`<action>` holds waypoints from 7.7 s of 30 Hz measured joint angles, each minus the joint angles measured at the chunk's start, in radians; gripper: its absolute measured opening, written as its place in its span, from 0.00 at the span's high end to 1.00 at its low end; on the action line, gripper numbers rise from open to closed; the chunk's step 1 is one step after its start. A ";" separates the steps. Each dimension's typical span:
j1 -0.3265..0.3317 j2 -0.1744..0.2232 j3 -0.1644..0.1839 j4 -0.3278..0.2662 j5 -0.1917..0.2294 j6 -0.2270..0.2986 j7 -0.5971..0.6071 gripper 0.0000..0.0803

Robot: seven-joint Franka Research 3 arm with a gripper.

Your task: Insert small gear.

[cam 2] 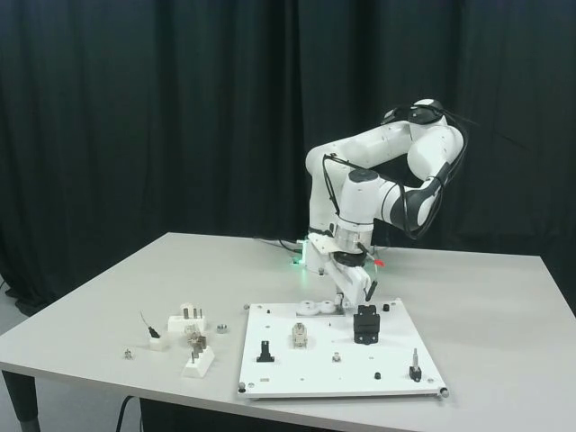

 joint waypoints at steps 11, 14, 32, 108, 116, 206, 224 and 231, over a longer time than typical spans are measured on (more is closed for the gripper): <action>0.002 0.000 -0.027 -0.003 0.000 -0.017 -0.014 0.75; 0.002 0.000 -0.031 -0.004 -0.001 -0.019 -0.015 0.75; -0.003 0.000 -0.032 -0.008 -0.001 -0.024 -0.019 0.75; -0.001 0.000 0.006 -0.004 0.017 0.005 -0.015 0.75; -0.001 0.000 0.006 -0.006 0.021 0.005 -0.011 0.75; -0.010 -0.008 -0.027 0.028 0.116 0.006 -0.351 0.00; -0.007 -0.008 -0.026 0.028 0.115 0.013 -0.351 0.00; -0.001 -0.008 -0.030 0.026 0.092 0.017 -0.352 0.00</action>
